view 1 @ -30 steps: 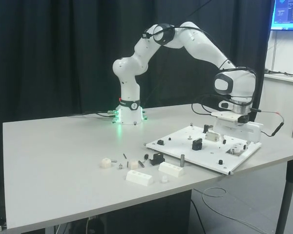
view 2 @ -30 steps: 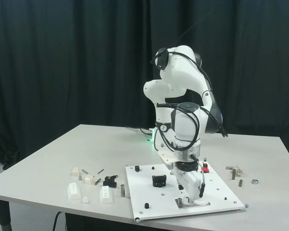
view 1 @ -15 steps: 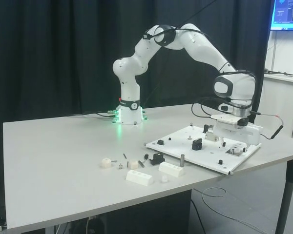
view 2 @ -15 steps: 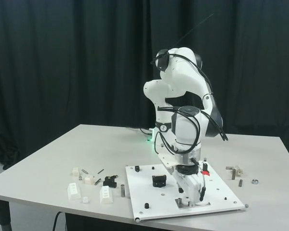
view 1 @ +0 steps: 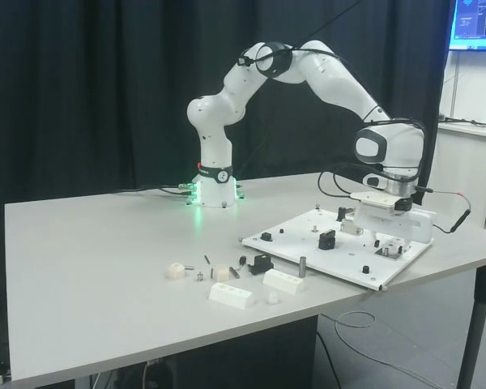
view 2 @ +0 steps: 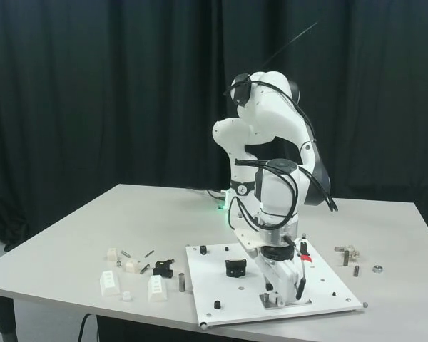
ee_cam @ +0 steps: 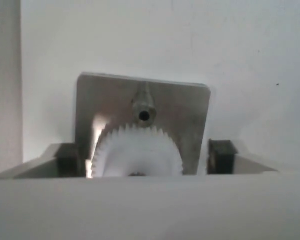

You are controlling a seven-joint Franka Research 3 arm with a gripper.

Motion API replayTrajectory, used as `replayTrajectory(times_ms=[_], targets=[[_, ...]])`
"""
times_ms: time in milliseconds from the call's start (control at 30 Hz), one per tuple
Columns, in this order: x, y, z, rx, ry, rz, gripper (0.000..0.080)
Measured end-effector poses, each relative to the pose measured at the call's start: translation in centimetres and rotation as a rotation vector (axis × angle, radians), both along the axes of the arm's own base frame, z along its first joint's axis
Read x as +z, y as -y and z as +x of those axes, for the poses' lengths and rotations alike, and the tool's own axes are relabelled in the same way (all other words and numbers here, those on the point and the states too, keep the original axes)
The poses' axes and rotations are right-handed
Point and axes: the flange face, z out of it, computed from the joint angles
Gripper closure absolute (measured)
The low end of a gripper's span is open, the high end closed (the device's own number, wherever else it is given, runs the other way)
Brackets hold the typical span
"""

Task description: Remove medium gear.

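White plastic forms the medium gear [ee_cam: 137,152], which is sitting on a grey metal plate [ee_cam: 142,107] set into the white board [view 1: 308,243] near the table's [view 1: 89,259] front edge. A small shaft [ee_cam: 143,116] is standing on the plate just beside the gear's teeth. The gripper [ee_cam: 138,172] is hanging low over the plate, with the gear lying between its two black fingertips [ee_cam: 221,155]. The fingers are standing spread, one on each side of the gear and apart from it, pinching nothing. In the room views, the arm [view 2: 267,164] is reaching down over the board's outer end. Loose white blocks [view 1: 231,294] and small black parts [view 1: 262,263] are lying on the table beside the board.
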Motion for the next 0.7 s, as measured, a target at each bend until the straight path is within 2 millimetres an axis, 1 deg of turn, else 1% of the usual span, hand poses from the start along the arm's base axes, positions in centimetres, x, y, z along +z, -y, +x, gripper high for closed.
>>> replayTrajectory(times_ms=[167,200,700], targets=[[0.14,-0.08,0.16,-0.002,0.017,0.003,0.0166],[0.13,-0.08,0.16,-0.002,0.017,0.003,0.0413],[0.22,-0.09,0.18,-0.009,0.018,0.004,0.0412]])
